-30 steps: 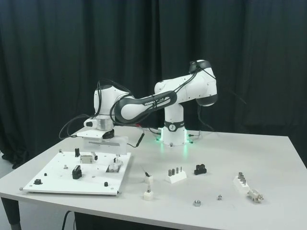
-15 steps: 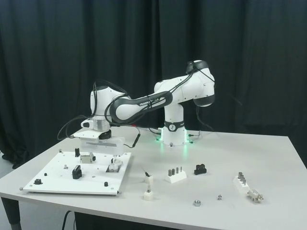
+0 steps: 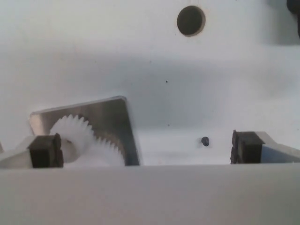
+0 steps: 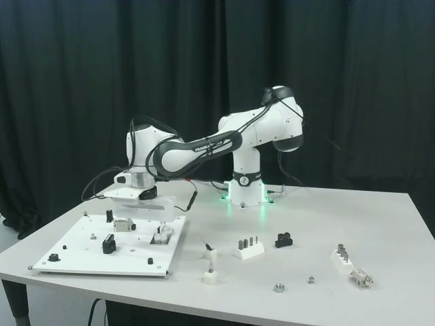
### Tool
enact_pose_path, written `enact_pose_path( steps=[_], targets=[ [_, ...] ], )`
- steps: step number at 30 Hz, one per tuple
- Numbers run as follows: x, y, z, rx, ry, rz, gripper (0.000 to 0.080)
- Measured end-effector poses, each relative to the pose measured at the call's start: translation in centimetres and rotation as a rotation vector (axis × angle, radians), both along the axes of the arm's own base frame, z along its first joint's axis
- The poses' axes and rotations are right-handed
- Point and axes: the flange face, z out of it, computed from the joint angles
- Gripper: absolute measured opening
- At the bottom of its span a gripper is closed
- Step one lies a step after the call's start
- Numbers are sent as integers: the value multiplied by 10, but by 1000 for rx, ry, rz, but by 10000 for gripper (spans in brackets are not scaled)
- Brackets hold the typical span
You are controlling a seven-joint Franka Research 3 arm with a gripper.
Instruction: Insert small gear.
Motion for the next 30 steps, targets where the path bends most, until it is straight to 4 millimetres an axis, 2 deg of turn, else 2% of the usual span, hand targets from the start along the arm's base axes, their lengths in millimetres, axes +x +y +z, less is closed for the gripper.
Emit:
enact_pose_path(
  steps=[7,30],
  targets=[
    [-1,-1,-6,9,3,-3,800],
    [-1,0,-6,15,2,15,800]
  ],
)
